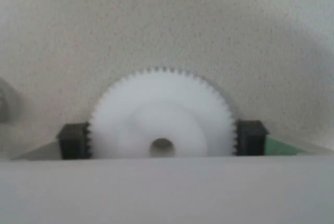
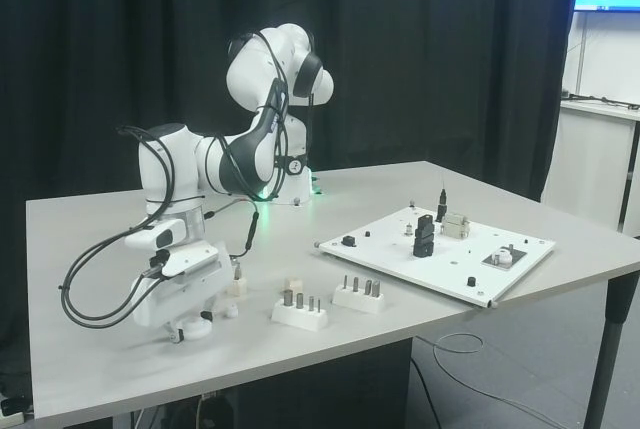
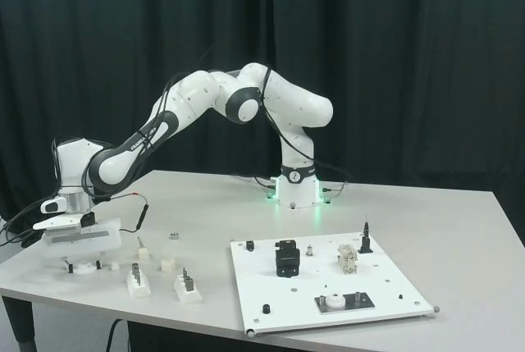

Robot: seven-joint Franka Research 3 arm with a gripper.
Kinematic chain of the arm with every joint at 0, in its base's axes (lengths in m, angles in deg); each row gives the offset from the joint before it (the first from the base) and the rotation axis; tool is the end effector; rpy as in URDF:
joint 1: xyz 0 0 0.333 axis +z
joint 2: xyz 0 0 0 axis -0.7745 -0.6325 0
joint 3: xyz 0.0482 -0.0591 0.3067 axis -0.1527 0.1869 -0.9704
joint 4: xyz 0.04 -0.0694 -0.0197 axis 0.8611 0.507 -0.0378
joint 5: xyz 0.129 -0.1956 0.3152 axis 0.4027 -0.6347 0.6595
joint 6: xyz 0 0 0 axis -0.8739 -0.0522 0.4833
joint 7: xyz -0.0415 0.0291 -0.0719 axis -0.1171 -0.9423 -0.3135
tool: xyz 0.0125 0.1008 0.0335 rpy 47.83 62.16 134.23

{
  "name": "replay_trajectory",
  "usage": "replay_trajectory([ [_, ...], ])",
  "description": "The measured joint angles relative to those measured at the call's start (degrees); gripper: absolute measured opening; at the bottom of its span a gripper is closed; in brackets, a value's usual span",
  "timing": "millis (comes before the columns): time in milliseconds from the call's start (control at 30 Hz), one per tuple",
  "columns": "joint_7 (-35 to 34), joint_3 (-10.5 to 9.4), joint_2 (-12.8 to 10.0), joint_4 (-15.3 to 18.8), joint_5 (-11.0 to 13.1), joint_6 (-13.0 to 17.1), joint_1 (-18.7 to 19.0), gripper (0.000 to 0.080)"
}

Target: Pick large gear.

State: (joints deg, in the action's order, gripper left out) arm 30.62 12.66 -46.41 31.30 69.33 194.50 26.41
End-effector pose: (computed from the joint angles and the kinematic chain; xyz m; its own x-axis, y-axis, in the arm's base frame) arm 0.6057 -0.4705 0.1762 0.9645 -0.2389 0.1127 -0.2292 -0.9690 -0.0922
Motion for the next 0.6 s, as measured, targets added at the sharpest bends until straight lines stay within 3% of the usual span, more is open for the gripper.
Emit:
replay_trajectory([
  [267,0.00,0.03,-0.02,-0.04,0.00,0.03,0.00,0.0689],
  [300,0.00,0.04,-0.02,-0.07,0.00,0.03,0.00,0.0596],
  [600,0.00,0.65,0.23,-1.12,0.00,-0.54,0.26,0.0596],
])
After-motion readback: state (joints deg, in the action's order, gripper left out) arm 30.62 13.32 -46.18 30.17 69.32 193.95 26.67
